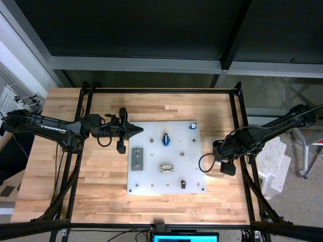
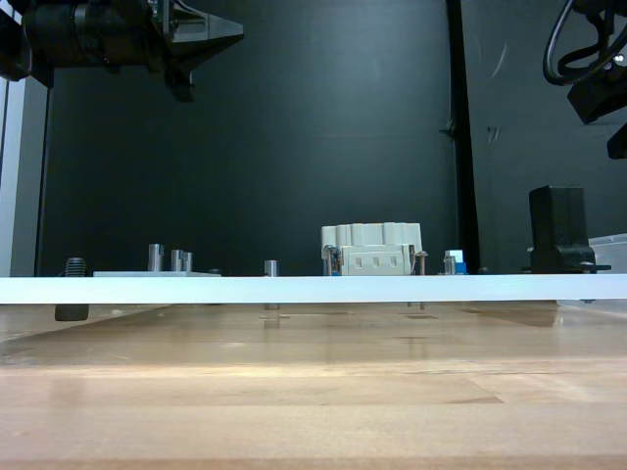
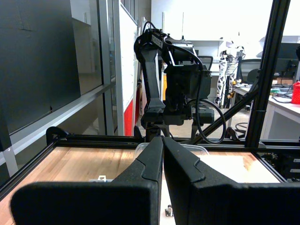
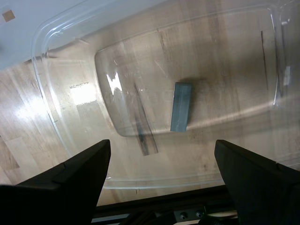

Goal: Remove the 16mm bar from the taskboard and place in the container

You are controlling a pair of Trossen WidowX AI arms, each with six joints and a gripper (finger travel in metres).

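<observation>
Right gripper [image 4: 161,143]: fingers spread wide, holding nothing, hanging directly above the clear rectangular plastic container [image 4: 61,117]. The short dark-grey metal 16mm bar [image 4: 181,107] lies flat on the container floor. Left gripper [image 3: 162,138]: fingers pressed together, empty, raised over the left edge of the square white plastic taskboard [image 1: 151,176].

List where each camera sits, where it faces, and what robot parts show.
High: above near edge, looking down at the taskboard; left tool at its far-left corner, right tool above the container.
Low: table height, near edge, level along the board; arms overhead.
Left wrist: along the shut left tool toward the right arm.
Right wrist: down past the open right tool onto the 16mm bar in the container.
Shared: high and right wrist show the container.
</observation>
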